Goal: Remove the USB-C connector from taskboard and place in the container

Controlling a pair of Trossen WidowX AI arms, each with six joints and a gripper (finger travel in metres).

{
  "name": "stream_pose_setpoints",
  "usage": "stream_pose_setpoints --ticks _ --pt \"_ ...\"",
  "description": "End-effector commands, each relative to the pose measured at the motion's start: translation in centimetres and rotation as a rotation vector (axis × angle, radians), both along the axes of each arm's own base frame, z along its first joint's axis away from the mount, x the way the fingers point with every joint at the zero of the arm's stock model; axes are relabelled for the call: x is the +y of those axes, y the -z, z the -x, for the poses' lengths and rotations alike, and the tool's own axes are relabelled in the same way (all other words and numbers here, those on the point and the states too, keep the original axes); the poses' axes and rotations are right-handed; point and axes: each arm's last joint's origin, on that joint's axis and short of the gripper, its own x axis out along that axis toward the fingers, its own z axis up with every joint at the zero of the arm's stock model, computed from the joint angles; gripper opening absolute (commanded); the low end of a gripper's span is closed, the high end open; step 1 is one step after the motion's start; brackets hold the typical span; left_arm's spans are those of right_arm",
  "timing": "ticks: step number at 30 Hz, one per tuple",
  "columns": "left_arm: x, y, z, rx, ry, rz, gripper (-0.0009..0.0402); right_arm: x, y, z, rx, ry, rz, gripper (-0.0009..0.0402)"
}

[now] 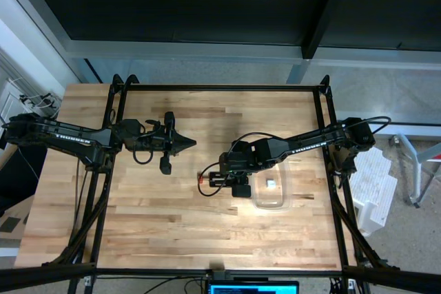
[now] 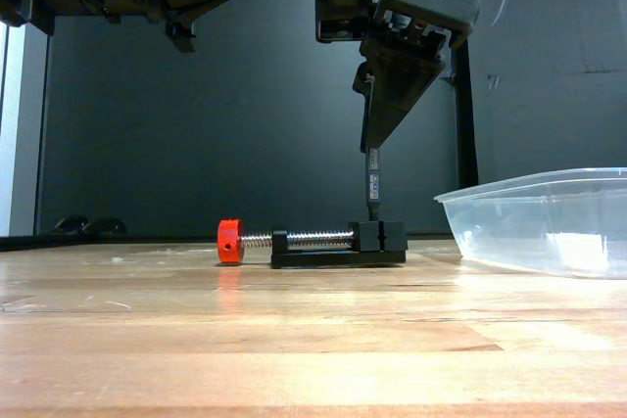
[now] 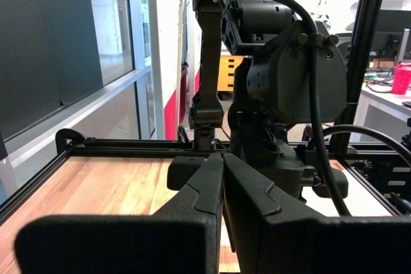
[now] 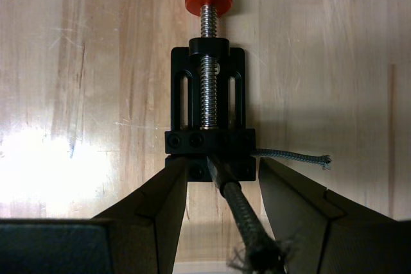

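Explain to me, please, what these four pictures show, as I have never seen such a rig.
These are two robot arms at a wooden table, each ending in a two-fingered gripper. One picture looks down from above, one looks level along the tabletop, and two come from cameras on the arms' wrists. On the table lie the taskboard, a small black clamp with a red knob, and the container, a clear tray holding a small white piece. The USB-C connector stands upright in the taskboard. The right gripper hangs over it, fingers open on either side, holding nothing yet. The left gripper is shut, empty and raised off to the left.
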Motion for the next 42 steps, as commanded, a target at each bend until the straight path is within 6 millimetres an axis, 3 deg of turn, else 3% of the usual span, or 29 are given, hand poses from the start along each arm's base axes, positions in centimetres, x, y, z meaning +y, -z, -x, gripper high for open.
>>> stream_pose_setpoints --ticks 1,11,34,42 --pt "0.00 -0.01 0.00 0.000 0.000 0.000 0.0000 0.00 0.07 0.08 0.006 0.000 0.001 0.0153" --pt "0.00 -0.02 0.00 -0.001 0.000 0.000 0.0000 0.08 0.52 -0.13 0.015 -0.001 -0.002 0.0143" --pt "0.00 -0.02 0.00 -0.001 0.000 0.000 0.0000 0.00 0.34 -0.11 0.008 -0.007 -0.005 -0.0003" --pt "0.00 -0.02 0.00 -0.001 0.000 0.000 0.0000 -0.10 -0.06 0.03 -0.002 -0.013 -0.003 0.0001"
